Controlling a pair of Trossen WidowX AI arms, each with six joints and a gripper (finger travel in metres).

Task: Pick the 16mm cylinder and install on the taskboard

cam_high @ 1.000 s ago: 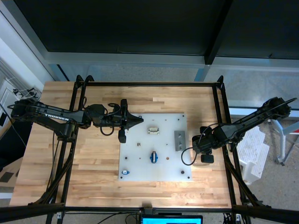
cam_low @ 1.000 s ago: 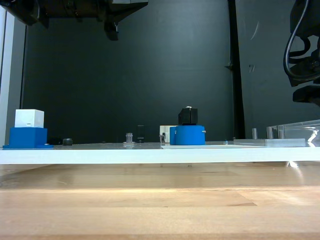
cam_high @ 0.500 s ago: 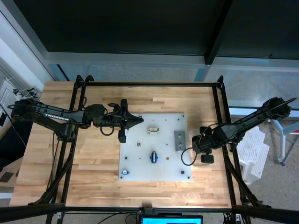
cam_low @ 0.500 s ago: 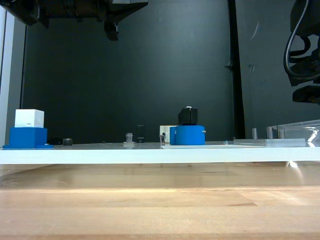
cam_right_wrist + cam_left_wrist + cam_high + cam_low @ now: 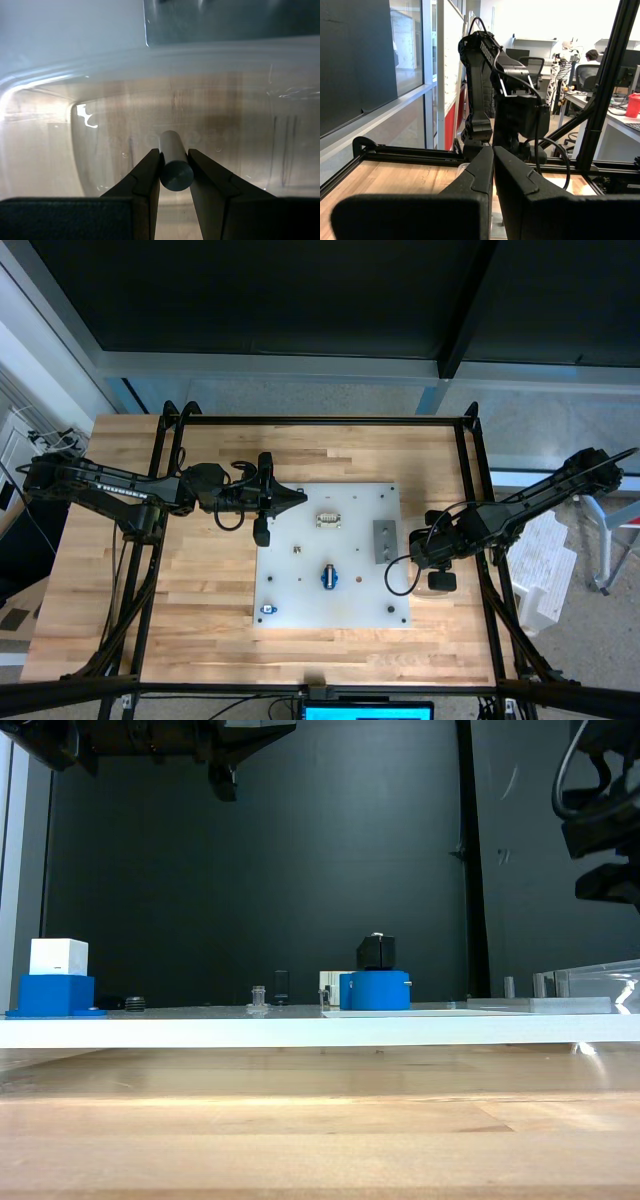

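16mm cylinder (image 5: 176,172): short grey metal peg, was clamped between the two fingers of the right gripper (image 5: 174,154), one round end facing back toward the wrist. Directly beyond the fingertips lay the clear plastic tray (image 5: 100,125), with gripper and peg over it; whether the peg touched the tray floor could not be told. On that gripper's inward side, just beside the tray, lay the taskboard (image 5: 300,585), a white plate. It bore a grey metal block (image 5: 384,540) nearest the gripper, then a blue connector (image 5: 328,576) and a beige connector (image 5: 326,520) farther off. Left gripper (image 5: 493,150): fingers pressed together on nothing, level above the taskboard's far edge at its own side, well apart from the right gripper.
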